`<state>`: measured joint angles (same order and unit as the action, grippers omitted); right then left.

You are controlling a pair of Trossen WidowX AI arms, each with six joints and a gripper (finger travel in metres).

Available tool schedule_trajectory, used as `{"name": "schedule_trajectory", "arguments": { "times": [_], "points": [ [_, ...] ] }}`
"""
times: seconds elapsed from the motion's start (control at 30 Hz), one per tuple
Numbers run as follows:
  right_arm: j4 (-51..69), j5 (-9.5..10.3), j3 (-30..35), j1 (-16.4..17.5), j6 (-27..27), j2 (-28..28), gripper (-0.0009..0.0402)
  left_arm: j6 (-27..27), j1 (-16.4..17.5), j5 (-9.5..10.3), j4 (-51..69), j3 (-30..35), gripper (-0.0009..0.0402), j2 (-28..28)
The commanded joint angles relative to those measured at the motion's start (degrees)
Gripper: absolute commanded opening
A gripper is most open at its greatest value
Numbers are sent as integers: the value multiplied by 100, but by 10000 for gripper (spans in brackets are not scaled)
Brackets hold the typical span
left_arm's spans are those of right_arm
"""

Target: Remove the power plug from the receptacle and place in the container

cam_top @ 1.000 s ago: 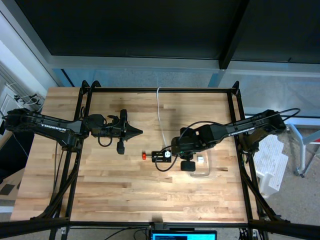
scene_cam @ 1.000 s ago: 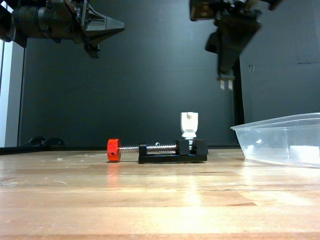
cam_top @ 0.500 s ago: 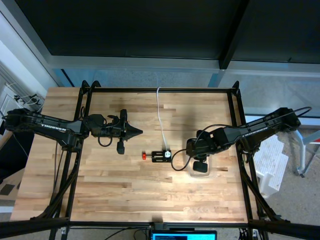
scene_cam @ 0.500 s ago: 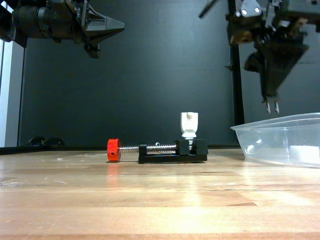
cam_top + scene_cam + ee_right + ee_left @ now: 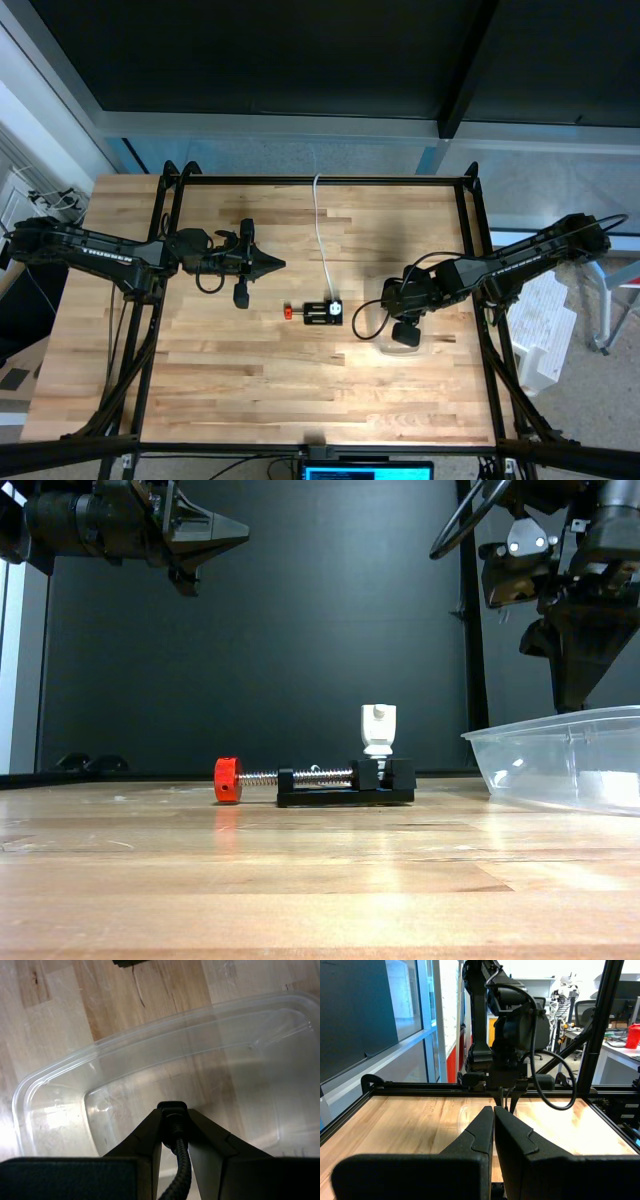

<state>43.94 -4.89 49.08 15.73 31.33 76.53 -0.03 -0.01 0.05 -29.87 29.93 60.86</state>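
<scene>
My right gripper is shut on the small black power plug, whose thin black wire tail runs back between the fingers. It hangs tip-down just over the clear plastic container, at the container's rim height in the low view, where the plug is hidden. The white receptacle stands upright in the black vise with the red knob, left of the container. My left gripper is shut, held high at the left, far from the receptacle.
A long white cable runs from the receptacle toward the table's far edge. A black frame borders the wooden table. In the left wrist view the shut left fingers point at the right arm across the table.
My right gripper has carried the plug rightward, away from the receptacle, and lowered it over the container. The left arm has not moved.
</scene>
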Motion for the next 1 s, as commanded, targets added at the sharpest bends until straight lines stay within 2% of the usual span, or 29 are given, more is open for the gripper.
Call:
{"name": "schedule_trajectory", "arguments": {
  "times": [0.03,0.3,0.7,1.0],
  "points": [
    [-219,-2,-131,-4,127,-4,53,4,0,0,0,2,0,0],
    [-299,-2,-157,-11,142,-7,94,2,0,0,0,2,0,0],
    [-258,-2,-120,-11,140,-160,184,2,0,-2,0,2,0,0],
    [337,-9,240,-17,125,-352,200,2,0,-2,2,2,0,0]
  ]
}}
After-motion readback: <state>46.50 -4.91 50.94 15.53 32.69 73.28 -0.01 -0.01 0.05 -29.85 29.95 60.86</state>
